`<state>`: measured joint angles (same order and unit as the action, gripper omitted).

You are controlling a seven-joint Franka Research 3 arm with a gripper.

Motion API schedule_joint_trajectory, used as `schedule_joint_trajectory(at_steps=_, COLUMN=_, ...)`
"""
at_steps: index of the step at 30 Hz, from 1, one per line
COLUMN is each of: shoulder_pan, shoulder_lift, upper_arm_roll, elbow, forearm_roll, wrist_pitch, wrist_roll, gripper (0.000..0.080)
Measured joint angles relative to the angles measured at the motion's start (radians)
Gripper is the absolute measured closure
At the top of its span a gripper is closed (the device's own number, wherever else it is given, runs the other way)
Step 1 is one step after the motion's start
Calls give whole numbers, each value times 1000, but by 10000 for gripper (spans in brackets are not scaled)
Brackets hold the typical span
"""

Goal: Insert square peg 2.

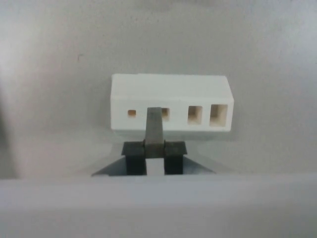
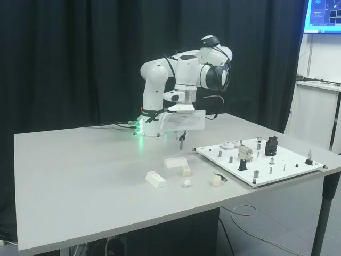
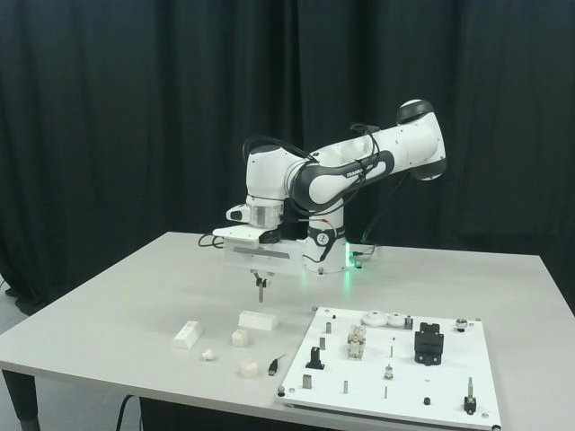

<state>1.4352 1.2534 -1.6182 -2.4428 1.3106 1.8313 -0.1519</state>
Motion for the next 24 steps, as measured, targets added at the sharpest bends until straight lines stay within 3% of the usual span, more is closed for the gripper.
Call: schedule_joint_trajectory(at_steps=24, shoulder_pan=-2, shoulder_lift=0, upper_arm_roll=0, elbow=-1, forearm_roll=-7, wrist_pitch=11, wrist_roll=0, gripper=731)
